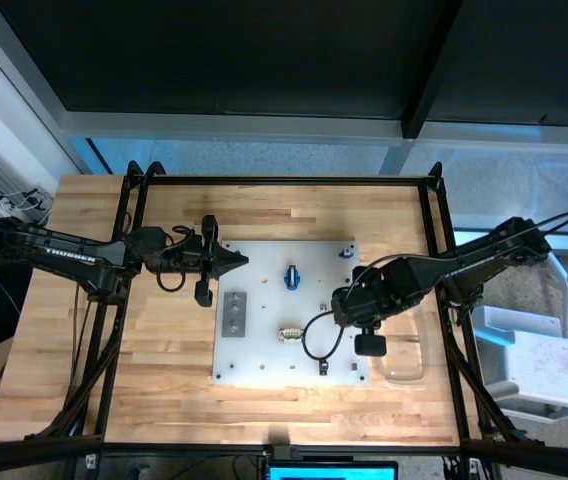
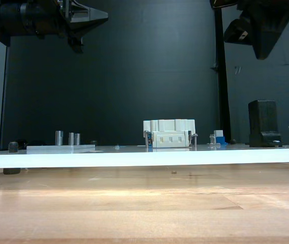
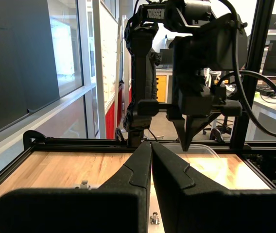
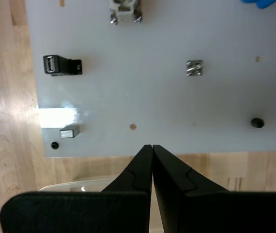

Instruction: Pick the 16mm bar from the taskboard and place it in the container

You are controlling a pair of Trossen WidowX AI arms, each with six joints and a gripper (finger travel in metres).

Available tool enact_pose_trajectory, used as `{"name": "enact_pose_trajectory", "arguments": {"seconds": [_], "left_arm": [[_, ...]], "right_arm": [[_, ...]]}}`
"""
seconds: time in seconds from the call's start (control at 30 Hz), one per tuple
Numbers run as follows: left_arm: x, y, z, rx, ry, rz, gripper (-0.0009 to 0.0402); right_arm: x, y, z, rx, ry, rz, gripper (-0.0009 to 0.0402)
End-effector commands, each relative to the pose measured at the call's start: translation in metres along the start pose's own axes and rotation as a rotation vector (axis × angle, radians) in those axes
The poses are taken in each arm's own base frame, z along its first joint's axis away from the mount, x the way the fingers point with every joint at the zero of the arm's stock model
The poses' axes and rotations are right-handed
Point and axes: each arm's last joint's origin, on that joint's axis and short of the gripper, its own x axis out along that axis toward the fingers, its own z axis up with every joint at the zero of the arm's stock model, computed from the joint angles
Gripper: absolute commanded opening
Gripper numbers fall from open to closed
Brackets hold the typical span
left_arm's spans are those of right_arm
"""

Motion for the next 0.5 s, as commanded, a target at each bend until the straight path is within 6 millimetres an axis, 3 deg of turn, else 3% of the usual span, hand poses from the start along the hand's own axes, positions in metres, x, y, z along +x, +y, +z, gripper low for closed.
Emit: {"name": "enact_pose_trajectory", "arguments": {"seconds": [0.03,0.5], "left_arm": [[0.0,0.0,0.0,0.0,0.0,0.0,0.0],[0.0,0.0,0.0,0.0,0.0,0.0,0.0]], "right_arm": [[0.004,0.007,-0.001,-0.001,0.013,0.001,0.0],[0.018,0.037,-0.005,-0.019,0.039,0.019,0.0]]}}
